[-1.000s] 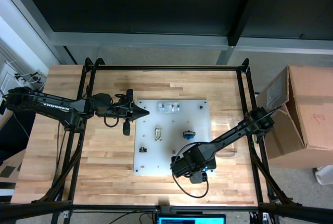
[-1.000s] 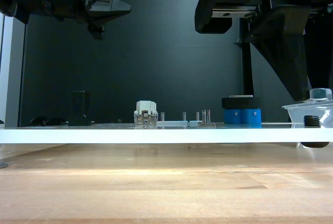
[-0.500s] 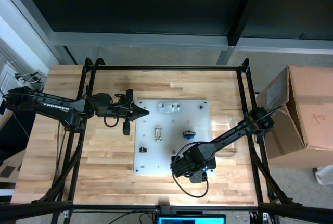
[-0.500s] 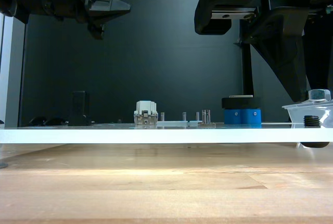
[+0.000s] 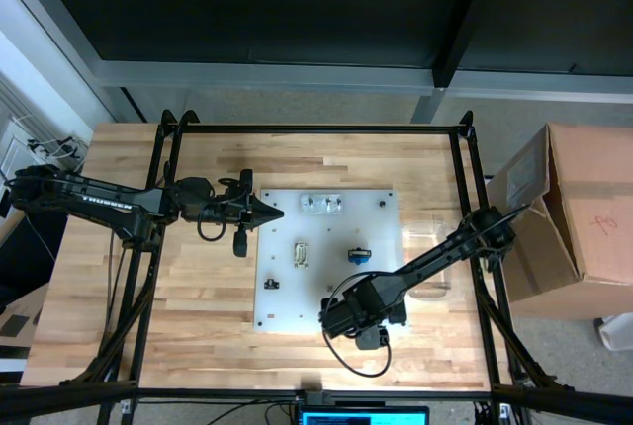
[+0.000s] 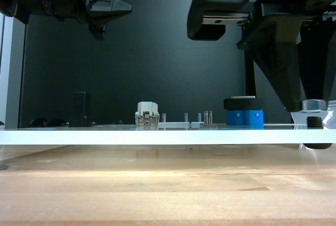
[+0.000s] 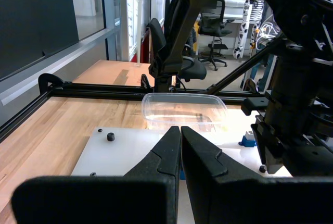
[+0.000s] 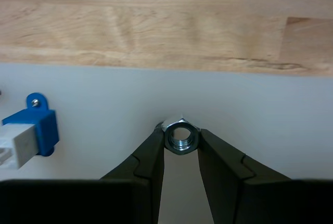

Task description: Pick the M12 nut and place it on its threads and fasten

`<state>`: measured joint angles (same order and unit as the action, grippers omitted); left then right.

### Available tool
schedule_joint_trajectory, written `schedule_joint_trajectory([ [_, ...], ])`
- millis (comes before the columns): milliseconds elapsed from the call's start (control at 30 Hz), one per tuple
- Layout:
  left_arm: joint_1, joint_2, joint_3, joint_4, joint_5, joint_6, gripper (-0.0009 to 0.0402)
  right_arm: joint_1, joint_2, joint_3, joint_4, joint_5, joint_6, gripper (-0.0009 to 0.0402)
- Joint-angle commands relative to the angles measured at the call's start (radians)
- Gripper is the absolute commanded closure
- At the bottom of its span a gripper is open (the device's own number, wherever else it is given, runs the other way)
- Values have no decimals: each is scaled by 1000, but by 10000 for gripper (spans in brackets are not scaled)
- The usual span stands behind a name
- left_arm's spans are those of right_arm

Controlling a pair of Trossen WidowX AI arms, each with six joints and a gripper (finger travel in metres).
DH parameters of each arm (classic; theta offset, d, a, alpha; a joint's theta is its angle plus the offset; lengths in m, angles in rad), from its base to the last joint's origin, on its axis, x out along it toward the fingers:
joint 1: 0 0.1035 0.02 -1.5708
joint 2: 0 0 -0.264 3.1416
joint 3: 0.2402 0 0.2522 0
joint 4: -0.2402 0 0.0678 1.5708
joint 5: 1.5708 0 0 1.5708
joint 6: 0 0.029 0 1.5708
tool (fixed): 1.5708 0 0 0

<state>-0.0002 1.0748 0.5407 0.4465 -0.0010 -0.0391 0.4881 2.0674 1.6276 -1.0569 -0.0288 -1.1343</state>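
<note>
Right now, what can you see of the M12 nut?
The M12 nut is small, silver, hexagonal, with a threaded bore. The right gripper pinches its opposite flats, holding it level over the white board's near right edge. In the low view it hangs just above the black ribbed stud, apparently not touching. The left gripper, shut, hovers at the board's left edge.

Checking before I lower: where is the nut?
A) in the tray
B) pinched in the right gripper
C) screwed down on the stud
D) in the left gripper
B: the nut sits pinched in the right gripper, higher than the bare stud; the left gripper, shut, hangs over the board's left edge.
</note>
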Motion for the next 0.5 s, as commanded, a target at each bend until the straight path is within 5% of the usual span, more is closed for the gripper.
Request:
schedule_joint_trajectory([
  [33,0,0,0,0,0,0,393,0,6,-4,16,1,0,368],
  [500,0,0,0,0,0,0,393,-3,19,-8,21,2,13,371],
])
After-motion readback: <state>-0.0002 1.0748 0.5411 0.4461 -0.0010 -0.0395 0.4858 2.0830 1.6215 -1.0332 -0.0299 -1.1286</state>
